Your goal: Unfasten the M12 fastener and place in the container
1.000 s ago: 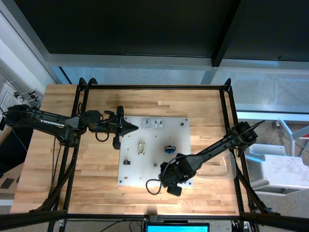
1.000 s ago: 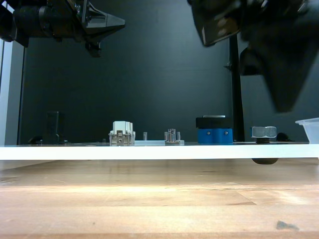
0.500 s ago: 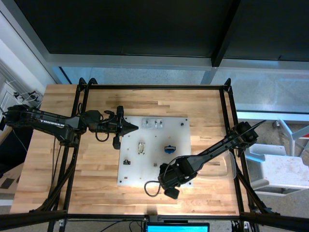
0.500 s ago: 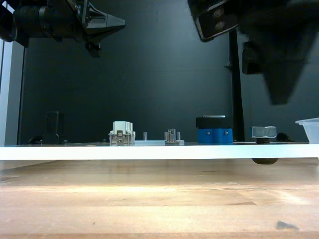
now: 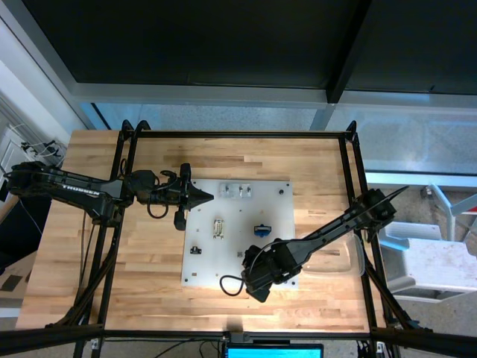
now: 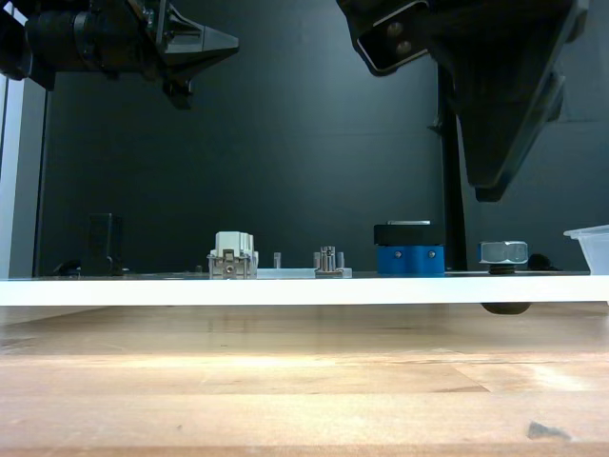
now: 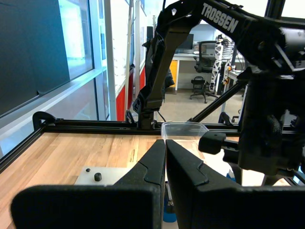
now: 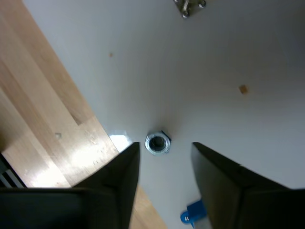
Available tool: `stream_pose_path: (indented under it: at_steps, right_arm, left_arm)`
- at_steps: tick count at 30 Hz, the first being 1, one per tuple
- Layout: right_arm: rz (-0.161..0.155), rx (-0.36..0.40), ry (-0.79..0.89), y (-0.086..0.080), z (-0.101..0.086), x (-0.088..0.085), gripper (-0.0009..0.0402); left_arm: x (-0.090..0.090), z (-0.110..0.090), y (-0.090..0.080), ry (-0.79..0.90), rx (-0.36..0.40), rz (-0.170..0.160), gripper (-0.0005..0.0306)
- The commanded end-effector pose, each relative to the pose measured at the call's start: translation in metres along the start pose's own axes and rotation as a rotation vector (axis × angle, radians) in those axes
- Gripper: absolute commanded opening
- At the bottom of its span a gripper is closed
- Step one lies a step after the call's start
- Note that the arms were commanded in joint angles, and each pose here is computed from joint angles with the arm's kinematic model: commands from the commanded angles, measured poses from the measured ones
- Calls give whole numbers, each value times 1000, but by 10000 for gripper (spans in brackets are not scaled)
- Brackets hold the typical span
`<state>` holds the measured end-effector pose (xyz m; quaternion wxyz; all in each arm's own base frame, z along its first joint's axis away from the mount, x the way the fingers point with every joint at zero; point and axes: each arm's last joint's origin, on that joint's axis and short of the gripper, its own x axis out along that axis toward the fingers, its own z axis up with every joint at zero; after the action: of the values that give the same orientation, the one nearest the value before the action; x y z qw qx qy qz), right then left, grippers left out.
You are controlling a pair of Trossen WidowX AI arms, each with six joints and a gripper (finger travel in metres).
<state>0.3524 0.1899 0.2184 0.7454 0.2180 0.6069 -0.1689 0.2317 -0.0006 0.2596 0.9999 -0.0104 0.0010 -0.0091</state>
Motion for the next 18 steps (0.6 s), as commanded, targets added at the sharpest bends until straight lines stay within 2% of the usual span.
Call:
stream_pose_path:
  at_steps: [1,5,8,15,18]
  right_arm:
    - [-14,0,9,6,3,1,204]
    - [-49,11,30,9,4,10,242]
    - [-67,10,43,10,3,20,255]
    - [-99,13,62,9,3,33,249]
    - [-99,13,68,9,4,36,240]
  left_arm:
    - [0,0,0,0,0,0,0]
    - [0,0,0,0,0,0,0]
    - [0,0,0,0,0,0,0]
    - [0,0,0,0,0,0,0]
    - [0,0,0,0,0,0,0]
